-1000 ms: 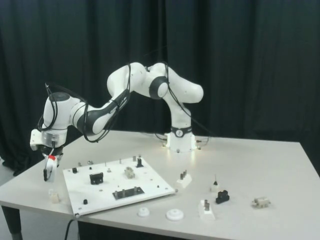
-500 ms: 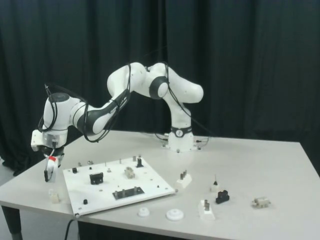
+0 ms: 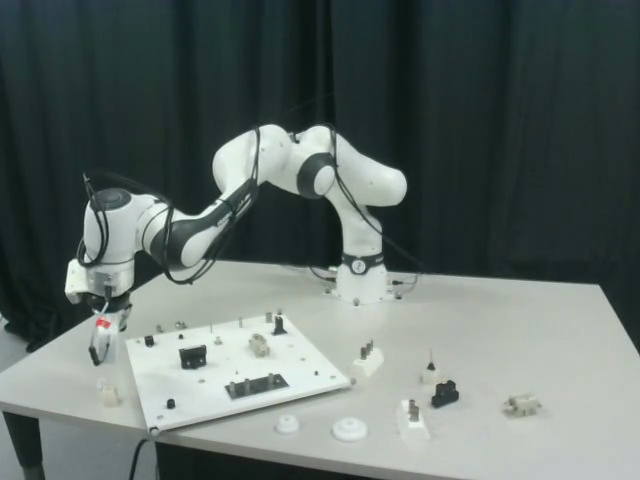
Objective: Insert Ethernet.
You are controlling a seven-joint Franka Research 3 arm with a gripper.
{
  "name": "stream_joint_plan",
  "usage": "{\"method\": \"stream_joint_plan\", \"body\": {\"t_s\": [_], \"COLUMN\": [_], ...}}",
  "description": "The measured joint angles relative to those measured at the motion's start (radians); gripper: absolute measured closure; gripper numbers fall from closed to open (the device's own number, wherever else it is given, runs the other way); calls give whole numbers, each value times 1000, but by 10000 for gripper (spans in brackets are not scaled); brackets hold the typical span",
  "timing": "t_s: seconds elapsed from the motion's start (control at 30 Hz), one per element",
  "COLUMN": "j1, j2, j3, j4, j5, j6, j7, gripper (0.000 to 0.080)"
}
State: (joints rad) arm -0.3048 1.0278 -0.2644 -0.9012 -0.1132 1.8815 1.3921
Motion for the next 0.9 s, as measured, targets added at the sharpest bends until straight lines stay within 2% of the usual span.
{"method": "stream_joint_plan", "body": {"t_s": [0.23,0.6,0.9], "j1": [-4,-6,-35], "j2": [0,-6,-20], "j3": [-19,-60,-69], "j4": [0,0,-19], "j5": [0,-16,-28], "j6": [-31,-74,-111], "j7": [78,84,136], "gripper": [736,736,736]}}
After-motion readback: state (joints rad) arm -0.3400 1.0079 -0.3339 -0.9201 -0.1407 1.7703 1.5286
